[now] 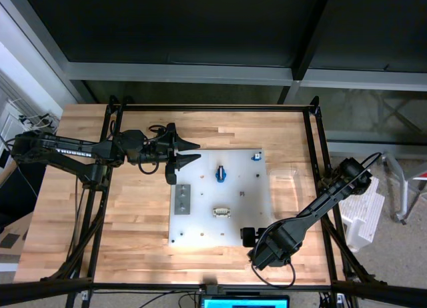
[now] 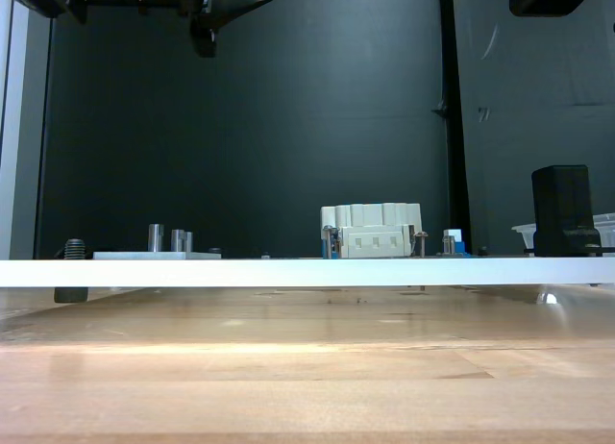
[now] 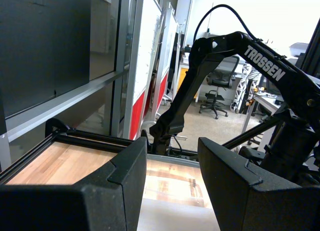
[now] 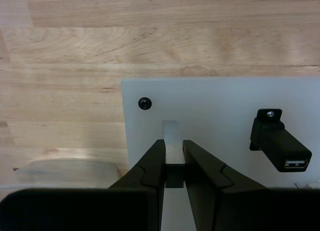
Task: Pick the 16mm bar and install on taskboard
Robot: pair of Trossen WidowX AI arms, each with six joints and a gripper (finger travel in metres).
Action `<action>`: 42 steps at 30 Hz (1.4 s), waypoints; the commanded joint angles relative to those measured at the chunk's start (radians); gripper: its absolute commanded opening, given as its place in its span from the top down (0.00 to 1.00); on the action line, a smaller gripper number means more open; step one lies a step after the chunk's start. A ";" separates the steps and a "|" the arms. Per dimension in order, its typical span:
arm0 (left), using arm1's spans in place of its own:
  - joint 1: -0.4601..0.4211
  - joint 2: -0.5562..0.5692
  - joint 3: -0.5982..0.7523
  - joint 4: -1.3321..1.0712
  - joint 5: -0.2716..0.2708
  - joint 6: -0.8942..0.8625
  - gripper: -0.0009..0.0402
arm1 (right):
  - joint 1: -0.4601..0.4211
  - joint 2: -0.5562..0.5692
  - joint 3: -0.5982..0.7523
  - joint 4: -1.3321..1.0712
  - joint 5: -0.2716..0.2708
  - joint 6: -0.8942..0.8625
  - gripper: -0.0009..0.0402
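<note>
My right gripper [image 1: 248, 236] is low over the near right corner of the white taskboard [image 1: 200, 225]. In the right wrist view its fingers [image 4: 159, 153] are shut on a short pale metal bar [image 4: 170, 133], the 16mm bar, which points away over the board [image 4: 225, 106]. I cannot tell whether the bar touches the board. A grey block [image 1: 181, 201] with three upright metal pegs [image 2: 156, 237] sits on the board's left side. My left gripper [image 1: 199, 151] hovers high beyond the board's far left corner, open and empty, with its fingers [image 3: 125, 166] wide apart.
On the board stand a white multi-pin connector [image 1: 222, 213], a blue part [image 1: 220, 174] and a small blue piece [image 1: 255, 157]. A black socket [image 4: 277, 141] and a black screw [image 4: 145, 103] lie near the held bar. A clear plastic tray [image 1: 285, 178] sits to the board's right.
</note>
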 commanded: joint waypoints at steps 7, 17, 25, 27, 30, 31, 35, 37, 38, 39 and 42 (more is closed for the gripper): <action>0.000 0.000 0.000 0.000 0.000 0.000 0.64 | -0.007 0.000 -0.018 0.022 0.001 0.000 0.98; 0.000 0.000 0.000 0.000 0.000 0.000 0.64 | -0.014 -0.006 -0.047 0.044 0.001 -0.007 0.98; 0.000 0.000 0.000 0.000 0.000 0.000 0.64 | -0.018 -0.013 -0.058 0.051 0.002 -0.014 0.98; 0.000 0.000 0.000 0.000 0.000 0.000 0.64 | -0.018 -0.013 -0.058 0.052 0.002 -0.017 0.98; 0.000 0.000 0.000 0.000 0.000 0.000 0.64 | -0.018 -0.013 -0.058 0.055 0.002 -0.023 0.98; 0.000 0.000 0.000 0.000 0.000 0.000 0.64 | -0.018 -0.013 -0.058 0.056 0.002 -0.025 0.98; 0.000 0.000 0.000 0.000 0.000 0.000 0.64 | -0.018 -0.013 -0.060 0.060 0.002 -0.026 0.98; 0.000 0.000 0.000 0.000 0.000 0.000 0.64 | -0.018 -0.013 -0.063 0.063 0.002 -0.026 0.98; 0.000 0.000 0.000 0.000 0.000 0.000 0.64 | -0.018 -0.013 -0.065 0.063 0.002 -0.026 0.98; 0.000 0.000 0.000 0.000 0.000 0.000 0.64 | -0.018 -0.013 -0.066 0.063 0.002 -0.026 0.98; 0.000 0.000 0.000 0.000 0.000 0.000 0.64 | -0.019 -0.013 -0.067 0.064 0.002 -0.026 0.98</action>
